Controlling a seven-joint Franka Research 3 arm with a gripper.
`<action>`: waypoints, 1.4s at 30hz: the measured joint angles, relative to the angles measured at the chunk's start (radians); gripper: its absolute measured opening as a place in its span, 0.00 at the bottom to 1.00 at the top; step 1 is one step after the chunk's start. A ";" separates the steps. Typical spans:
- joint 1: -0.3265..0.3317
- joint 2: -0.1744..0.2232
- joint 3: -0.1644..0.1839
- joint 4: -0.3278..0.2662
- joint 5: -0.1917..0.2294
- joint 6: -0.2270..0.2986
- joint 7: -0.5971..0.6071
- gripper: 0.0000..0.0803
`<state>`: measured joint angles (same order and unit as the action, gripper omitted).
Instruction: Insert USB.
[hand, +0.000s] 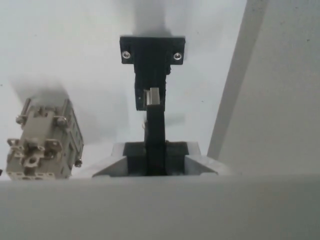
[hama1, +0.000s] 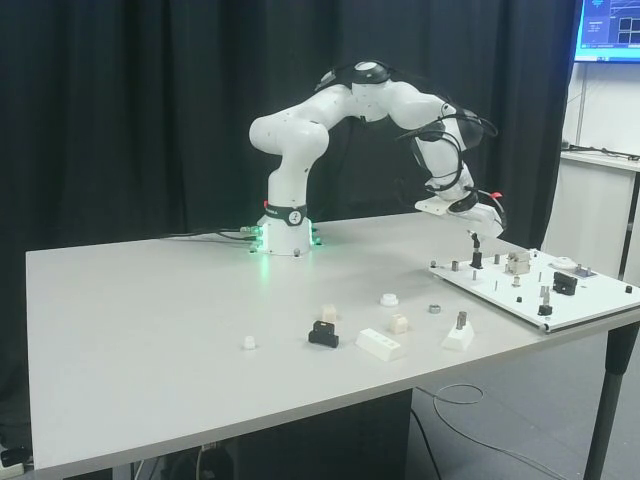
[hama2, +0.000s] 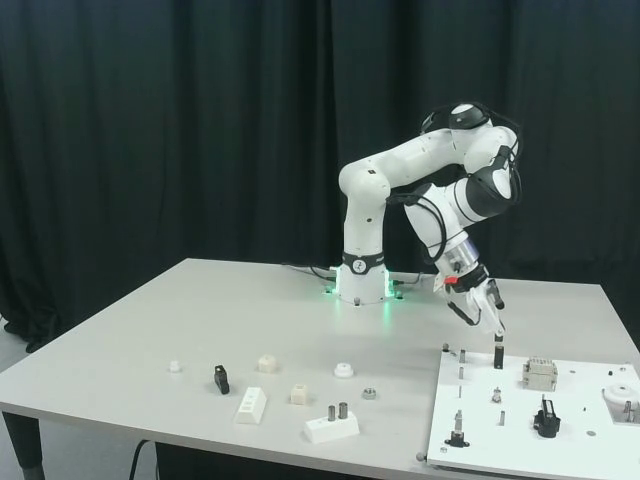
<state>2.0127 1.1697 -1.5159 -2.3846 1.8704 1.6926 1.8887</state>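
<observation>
- Reached out over the white board (hama2: 530, 415) at the table's (hama1: 150, 300) edge, arm bent high and wrist tipped down toward the board's near corner.
- Gripper (hand: 155, 165) clamped on the black USB plug (hand: 155, 127): fingers pinched against its two flanks, metal tip (hand: 151, 96) pointing away from the wrist.
- Held that way, probably, so the plug's long axis ran along the push direction and the tip stayed free of the fingers.
- Plug tip right at the black socket block (hand: 152, 55), which sat screwed to the board by two bolts; whether already touching or just short, not clear from the wrist view.
- In the second room view, plug (hama2: 497, 352) hanging just above the board, near a row of small pegs.
- Grey multi-pin connector (hand: 42, 142) standing on the board just beside the socket, apart from the plug, likely another fixture and no part of this step.
- Loose white and black parts (hama1: 370, 335) scattered on the table, well apart from the board.
- Judged as the alignment step, insertion not yet complete.
- Risk judged: slight tilt jamming the tip on the socket rim.
</observation>
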 joint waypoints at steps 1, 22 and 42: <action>0.001 0.000 0.000 0.000 0.000 -0.002 0.000 0.09; 0.010 0.000 0.004 0.008 0.001 0.010 0.001 0.09; 0.008 0.000 0.003 0.007 0.000 0.028 0.007 0.09</action>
<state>2.0211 1.1692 -1.5132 -2.3776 1.8702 1.7207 1.8961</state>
